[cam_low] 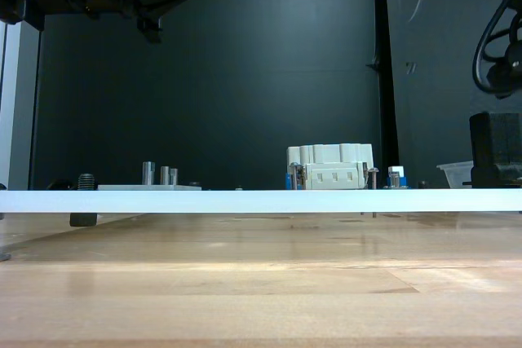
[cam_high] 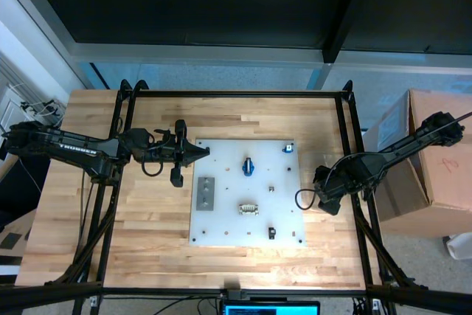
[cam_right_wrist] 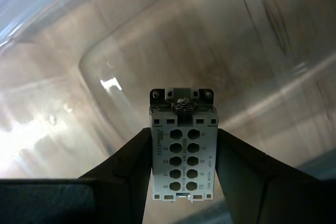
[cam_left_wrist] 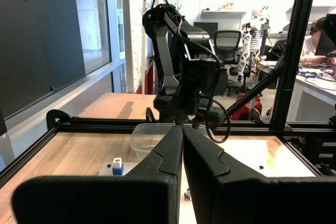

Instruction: Remove the HAN10E connector from the taskboard and place in the container

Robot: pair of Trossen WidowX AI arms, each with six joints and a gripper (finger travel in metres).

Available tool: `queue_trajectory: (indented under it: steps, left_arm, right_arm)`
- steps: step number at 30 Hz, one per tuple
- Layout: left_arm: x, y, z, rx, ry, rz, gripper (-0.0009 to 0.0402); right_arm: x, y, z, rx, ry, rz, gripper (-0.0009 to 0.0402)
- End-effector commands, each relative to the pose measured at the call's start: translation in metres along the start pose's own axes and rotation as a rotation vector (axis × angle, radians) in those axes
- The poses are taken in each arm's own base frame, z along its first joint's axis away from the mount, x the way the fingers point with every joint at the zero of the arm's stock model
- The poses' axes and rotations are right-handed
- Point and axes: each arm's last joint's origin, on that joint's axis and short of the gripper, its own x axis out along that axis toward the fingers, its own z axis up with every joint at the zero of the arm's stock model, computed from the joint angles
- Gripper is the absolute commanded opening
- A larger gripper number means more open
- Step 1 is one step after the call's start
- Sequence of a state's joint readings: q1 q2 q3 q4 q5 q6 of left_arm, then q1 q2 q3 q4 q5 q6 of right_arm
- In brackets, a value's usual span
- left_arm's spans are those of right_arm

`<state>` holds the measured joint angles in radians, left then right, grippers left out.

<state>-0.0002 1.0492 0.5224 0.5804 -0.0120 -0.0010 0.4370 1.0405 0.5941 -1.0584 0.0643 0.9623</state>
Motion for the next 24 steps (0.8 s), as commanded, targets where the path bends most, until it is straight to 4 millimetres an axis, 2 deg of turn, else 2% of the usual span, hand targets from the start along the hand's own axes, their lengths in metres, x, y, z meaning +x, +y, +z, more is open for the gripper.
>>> queue_trajectory:
  steps: [1,24]
  left_arm:
    - [0.0000,0.0001,0.0001,0.000,0.000,0.000,0.0000]
    - [0.0000,0.0001,0.0001,0.000,0.000,0.000,0.0000]
  right_arm:
    - [0.0054,-0.0021,0.0004,0.015,0.001,0.001,0.0007]
    - [0.0106,-0.0036,0.0015,0.031,-0.007,0.007,0.0007]
